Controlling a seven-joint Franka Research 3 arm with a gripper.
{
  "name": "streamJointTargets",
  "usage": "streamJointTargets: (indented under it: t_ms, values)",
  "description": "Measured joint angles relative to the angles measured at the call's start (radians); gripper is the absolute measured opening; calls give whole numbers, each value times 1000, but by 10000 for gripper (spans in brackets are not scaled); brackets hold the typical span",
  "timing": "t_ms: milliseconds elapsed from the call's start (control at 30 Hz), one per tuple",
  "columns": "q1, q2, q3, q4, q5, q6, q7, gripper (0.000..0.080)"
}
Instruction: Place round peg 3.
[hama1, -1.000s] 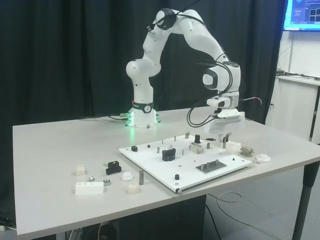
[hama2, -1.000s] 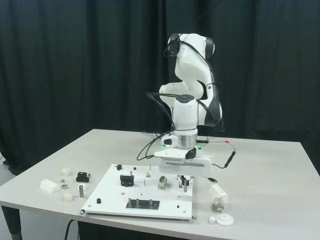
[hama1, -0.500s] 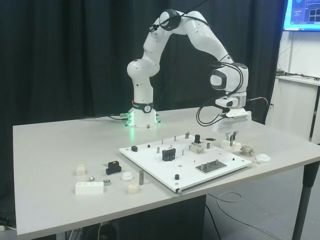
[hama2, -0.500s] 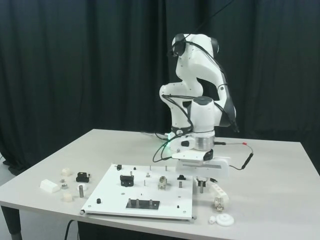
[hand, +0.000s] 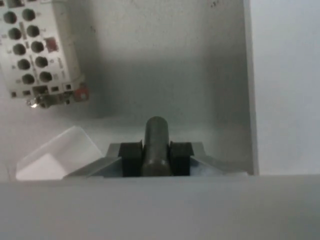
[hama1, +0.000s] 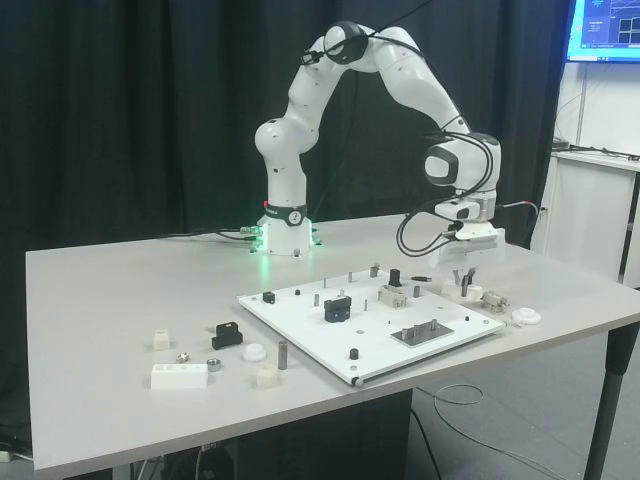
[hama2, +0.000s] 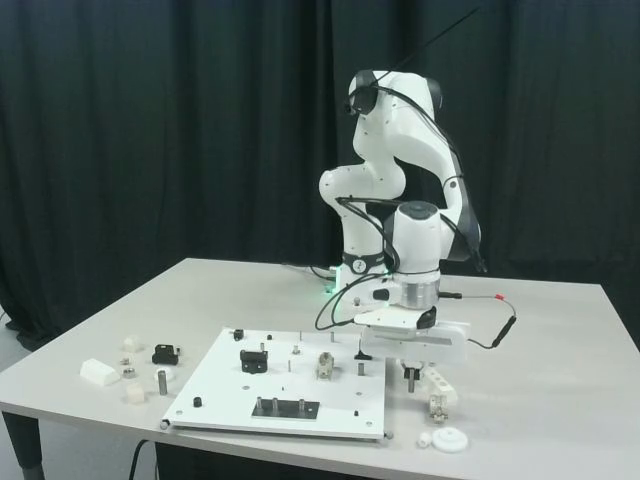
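My gripper (hand: 156, 162) is shut on a grey round peg (hand: 156, 142), which stands upright between the black pads (hand: 131, 157). In the room views the gripper (hama1: 466, 276) (hama2: 410, 374) hangs low over the grey table, just past the side edge of the white assembly board (hama1: 450, 335) (hama2: 290, 425). The peg (hama2: 409, 378) pokes out below the fingers, close to a white connector block (hand: 35, 55) (hama2: 436, 384). The board's edge (hand: 285, 85) shows beside the peg in the wrist view.
A white toothed disc (hama1: 526, 316) (hama2: 450, 438) and a small metal part (hama2: 437, 406) lie beyond the board near the gripper. At the table's other end lie a white block (hama1: 180, 375), a black part (hama1: 228, 333), a white ring (hama1: 254, 352) and an upright grey peg (hama1: 283, 354).
The arm has carried the peg from over the board sideways past its edge, toward the white connector block. The gripper stays shut on the peg.
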Motion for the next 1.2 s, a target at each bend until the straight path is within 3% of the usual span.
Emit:
streamJointTargets:
  t_ms: [1067,1100,1200]
  values:
    - [-15,29,26,2,5,22,67,112]
    - [-15,29,26,3,5,22,67,282]
    - [-15,28,26,5,5,22,67,282]
